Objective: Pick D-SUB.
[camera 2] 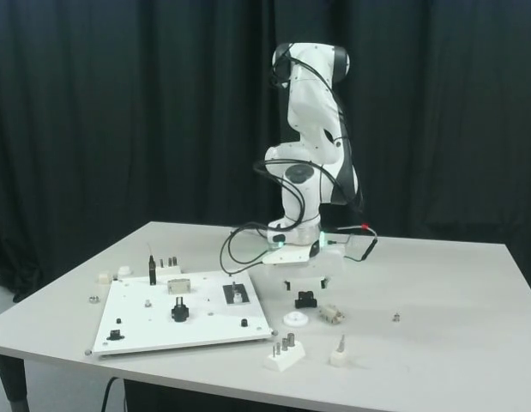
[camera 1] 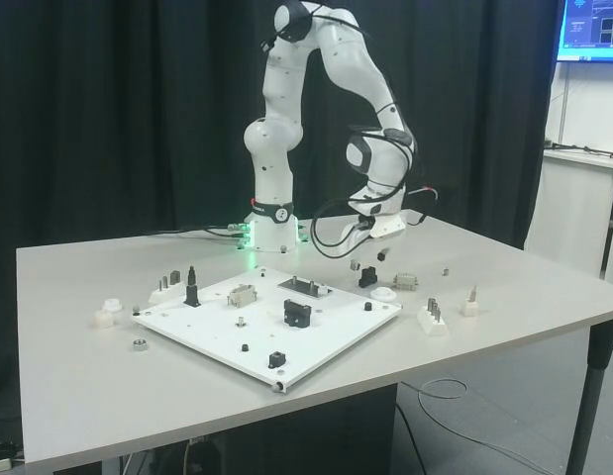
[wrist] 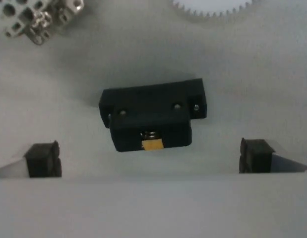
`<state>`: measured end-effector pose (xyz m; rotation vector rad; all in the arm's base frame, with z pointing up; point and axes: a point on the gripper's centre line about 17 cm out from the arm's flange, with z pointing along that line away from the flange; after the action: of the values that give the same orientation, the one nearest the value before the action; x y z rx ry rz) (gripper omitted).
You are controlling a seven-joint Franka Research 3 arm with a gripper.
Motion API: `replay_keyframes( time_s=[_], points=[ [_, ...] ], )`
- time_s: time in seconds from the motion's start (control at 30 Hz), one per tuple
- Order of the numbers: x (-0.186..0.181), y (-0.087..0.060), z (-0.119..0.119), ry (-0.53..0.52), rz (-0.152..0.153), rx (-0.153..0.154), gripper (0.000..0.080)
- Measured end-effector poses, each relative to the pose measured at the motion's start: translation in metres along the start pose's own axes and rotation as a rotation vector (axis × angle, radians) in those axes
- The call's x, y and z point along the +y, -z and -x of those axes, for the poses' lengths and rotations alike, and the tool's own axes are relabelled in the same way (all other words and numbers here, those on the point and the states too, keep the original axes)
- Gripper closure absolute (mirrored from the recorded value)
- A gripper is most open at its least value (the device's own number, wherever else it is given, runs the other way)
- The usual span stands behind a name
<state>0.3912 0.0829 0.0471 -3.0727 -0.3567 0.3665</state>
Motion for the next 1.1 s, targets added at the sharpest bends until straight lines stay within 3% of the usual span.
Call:
replay_keyframes(
  time_s=[0.6, 0.87, 0.9, 1.1],
  points=[
    [0.001, -0.024, -0.006, 0.022, 0.042, 0.003, 0.0003],
    [0.001, -0.035, -0.005, 0.008, 0.038, -0.006, 0.0003],
    [0.0, -0.036, -0.005, 0.006, 0.035, -0.006, 0.0146],
    [-0.002, -0.03, -0.008, 0.001, 0.018, 0.0, 0.0146]
  ],
)
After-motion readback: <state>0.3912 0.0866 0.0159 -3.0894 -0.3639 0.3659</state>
